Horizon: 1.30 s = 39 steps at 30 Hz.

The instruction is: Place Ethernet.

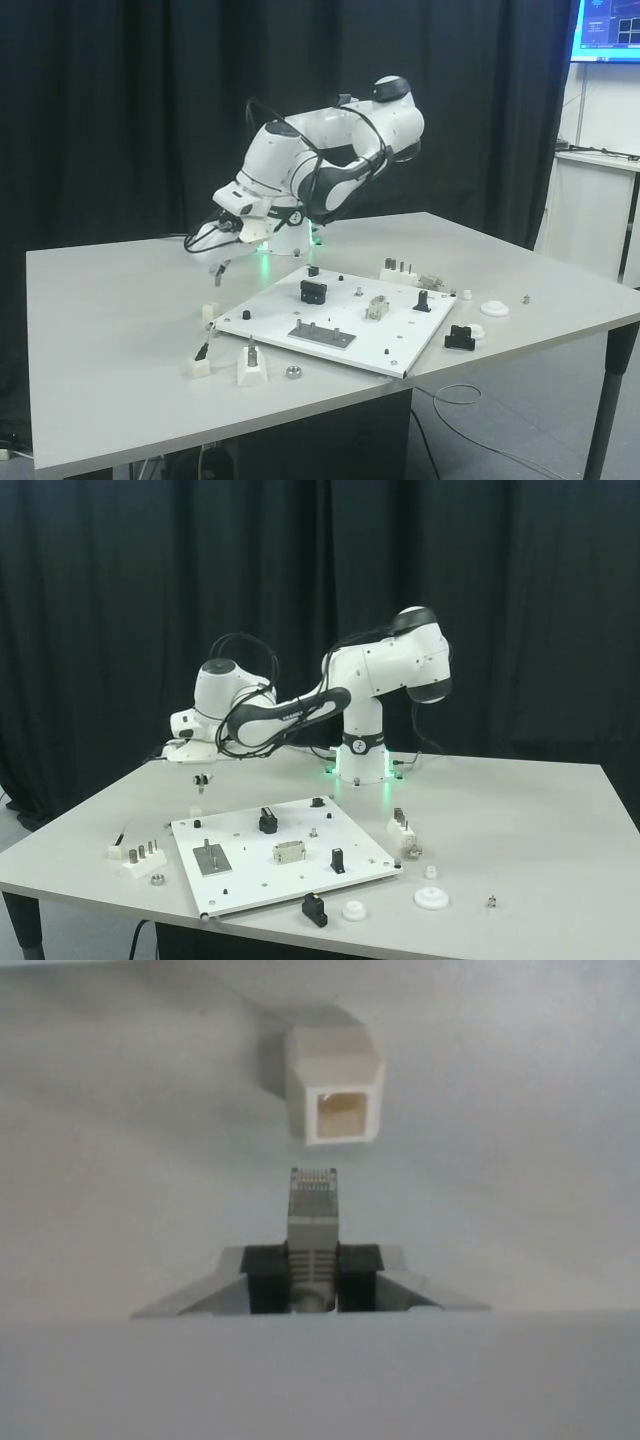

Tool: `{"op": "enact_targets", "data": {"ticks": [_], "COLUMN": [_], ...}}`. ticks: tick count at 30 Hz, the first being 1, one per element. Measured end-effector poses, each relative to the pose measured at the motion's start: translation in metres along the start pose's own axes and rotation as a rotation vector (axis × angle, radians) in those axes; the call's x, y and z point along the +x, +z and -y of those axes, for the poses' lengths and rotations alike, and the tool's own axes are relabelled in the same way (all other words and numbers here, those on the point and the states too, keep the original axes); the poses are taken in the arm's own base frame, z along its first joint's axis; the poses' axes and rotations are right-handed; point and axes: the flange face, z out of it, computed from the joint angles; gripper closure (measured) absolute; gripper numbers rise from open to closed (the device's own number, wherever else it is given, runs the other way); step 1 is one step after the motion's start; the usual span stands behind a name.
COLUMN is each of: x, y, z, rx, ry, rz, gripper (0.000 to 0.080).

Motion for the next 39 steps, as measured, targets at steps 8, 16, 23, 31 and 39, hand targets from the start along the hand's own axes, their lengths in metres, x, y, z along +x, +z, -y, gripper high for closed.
{"op": "enact_targets", "data": {"ticks": [8,16,23,31,39], "x": [0.009,0.014,0.016,0.016,0.018], "y": [0.011,0.022,0.031,0.035,0.036], "z": [-0.007,-0.014,-0.015,-0.013,-0.011], "rx": [0.011,0.018,0.035,0.051,0.055], "ry": [-0.012,-0.025,-0.053,-0.082,-0.097], "rz": [0.0,0.014,0.026,0.035,0.033], "gripper": [0.0708,0.0708,0.0708,0.0708,0.0708]}}
